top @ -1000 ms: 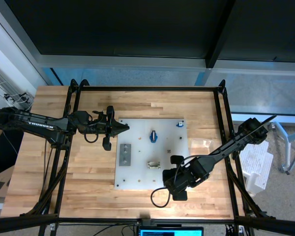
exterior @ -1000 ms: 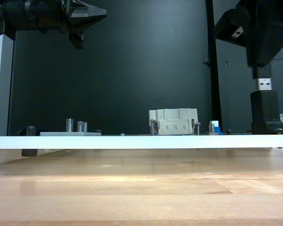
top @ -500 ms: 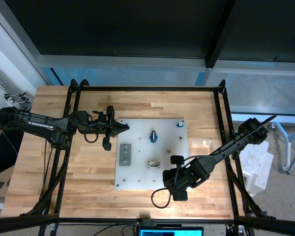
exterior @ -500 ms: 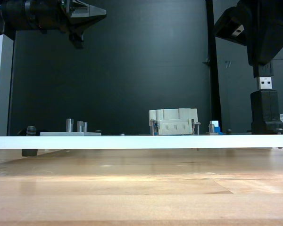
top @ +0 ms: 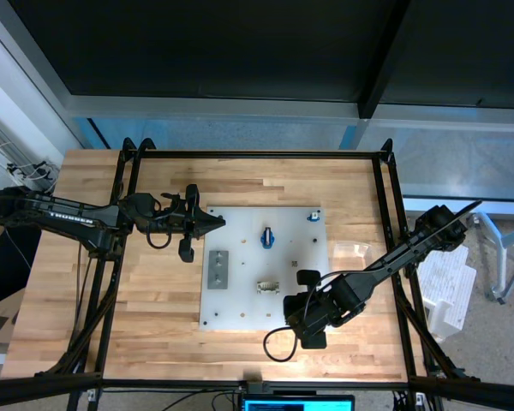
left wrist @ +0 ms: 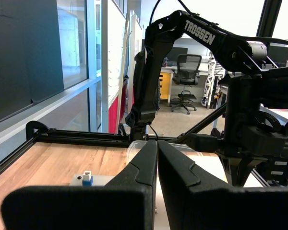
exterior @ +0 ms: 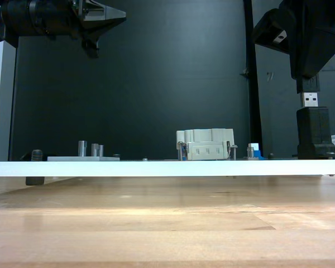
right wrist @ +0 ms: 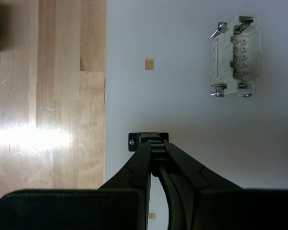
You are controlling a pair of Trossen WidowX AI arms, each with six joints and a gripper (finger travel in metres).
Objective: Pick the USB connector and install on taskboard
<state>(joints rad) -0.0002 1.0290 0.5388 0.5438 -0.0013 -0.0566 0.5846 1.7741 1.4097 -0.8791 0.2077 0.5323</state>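
Your right gripper, clamped on the USB connector, has slid the plug slightly sideways and back down to the mouth of the small black socket at the taskboard's 5 o'clock corner, so seating looks next. That wrist points straight down. Your left gripper hangs closed and empty over the board's 10 o'clock corner.

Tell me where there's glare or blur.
Right wrist view: glare patch on the table; right gripper, shut on the USB connector, over the taskboard. Low view: foreground table blurred. Left wrist view: left gripper, shut, parked high at left, dark against windows.
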